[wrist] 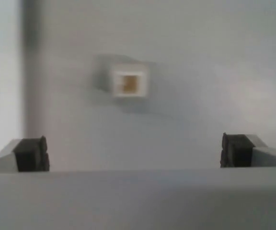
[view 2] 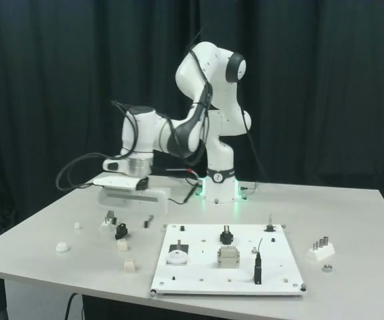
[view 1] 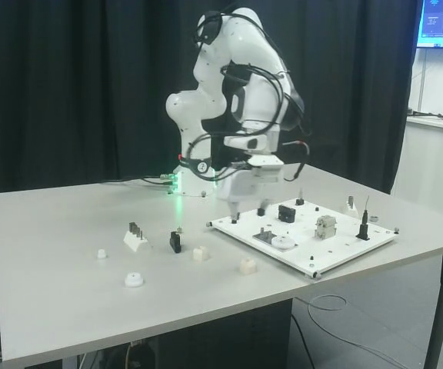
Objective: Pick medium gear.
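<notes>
In the second room view, the medium gear (view 2: 62,247), a white round piece, is seen furthest left. It lies flat on the grey worktop (view 2: 39,253), below the jaws and well apart from them, on the side away from the white board (view 2: 229,283). A smaller white piece (view 2: 77,226) is placed near it, a little closer to the jaws. Next, a white holder with upright pins (view 2: 107,221) and a small black part (view 2: 121,231) are found on the worktop almost under the jaws. Two white cubes (view 2: 122,245) are set just past them, towards the front edge.

The jaws are carried above the worktop by the white Franka arm (view 2: 205,87) and touch nothing. In the wrist view they are spread wide, with the black fingertips (wrist: 31,154) well apart and nothing held between them. A white square block with a hollow middle (wrist: 128,81) is seen on the worktop beyond the gap, nearer one fingertip than the other.

Further right, away from the jaws, the board is laid flat, with a white gear (view 2: 177,255) on a black plate and several black and grey fittings on it. At the far right, well apart from the jaws, a second white pin holder (view 2: 320,249) is placed.
</notes>
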